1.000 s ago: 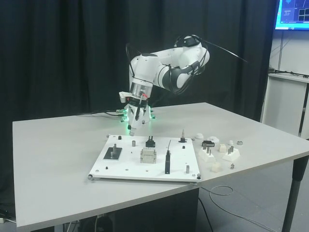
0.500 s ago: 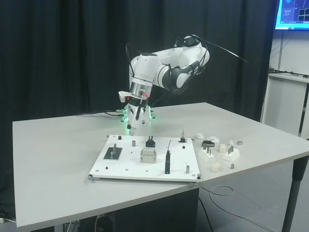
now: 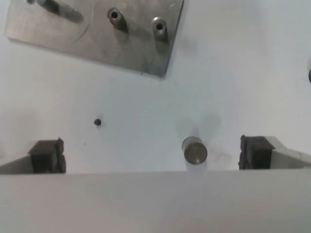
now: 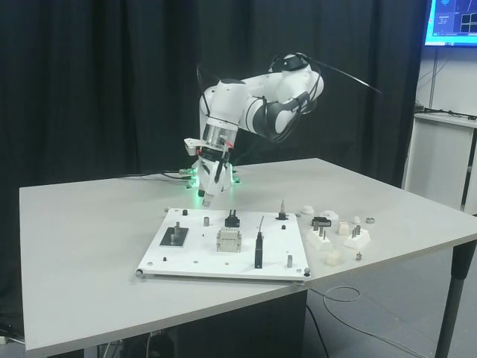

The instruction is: Pick square peg 3.

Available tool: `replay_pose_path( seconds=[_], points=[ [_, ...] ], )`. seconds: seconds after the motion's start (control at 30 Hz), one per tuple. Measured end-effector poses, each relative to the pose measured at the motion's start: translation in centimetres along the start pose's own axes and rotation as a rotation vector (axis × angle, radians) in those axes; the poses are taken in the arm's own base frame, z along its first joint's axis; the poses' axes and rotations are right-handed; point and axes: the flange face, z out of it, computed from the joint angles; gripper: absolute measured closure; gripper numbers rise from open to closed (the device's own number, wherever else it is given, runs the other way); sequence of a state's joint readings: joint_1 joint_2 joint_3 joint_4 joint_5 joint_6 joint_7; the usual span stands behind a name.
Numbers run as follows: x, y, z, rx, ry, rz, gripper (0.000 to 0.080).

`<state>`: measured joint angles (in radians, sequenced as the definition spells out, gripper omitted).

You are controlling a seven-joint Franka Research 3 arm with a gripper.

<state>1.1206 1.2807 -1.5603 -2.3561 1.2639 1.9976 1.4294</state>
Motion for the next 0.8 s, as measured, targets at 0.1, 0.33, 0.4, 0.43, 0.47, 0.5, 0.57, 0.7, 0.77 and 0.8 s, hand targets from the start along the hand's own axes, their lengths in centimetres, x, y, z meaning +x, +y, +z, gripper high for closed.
replay_pose_path(
  seconds=[0.1, 0.33, 0.4, 0.43, 0.47, 0.5, 0.57, 0.7, 0.77, 0.8],
  points=[
    [-0.2, 0.1, -0.3, -0.001, -0.004, -0.004, 0.0003],
    [-0.5, 0.3, -0.8, -0.008, -0.009, -0.020, 0.0003],
    [-0.7, 0.4, -1.0, -0.011, -0.010, -0.028, 0.0003],
    [-0.7, 0.4, -1.1, -0.012, -0.011, -0.031, 0.0003],
    [-0.8, 0.5, -1.2, -0.012, -0.012, -0.036, 0.0003],
    [-0.9, 0.5, -1.3, -0.013, -0.013, -0.041, 0.0003],
    [-1.1, 0.6, -1.5, -0.016, -0.016, -0.049, 0.0003],
    [-1.7, 0.8, -1.8, -0.021, -0.019, -0.071, 0.0003],
    [-1.9, 1.0, -2.0, -0.024, -0.021, -0.087, 0.0003],
    [-2.1, 1.1, -2.1, -0.025, -0.023, -0.097, 0.0003]
  ],
)
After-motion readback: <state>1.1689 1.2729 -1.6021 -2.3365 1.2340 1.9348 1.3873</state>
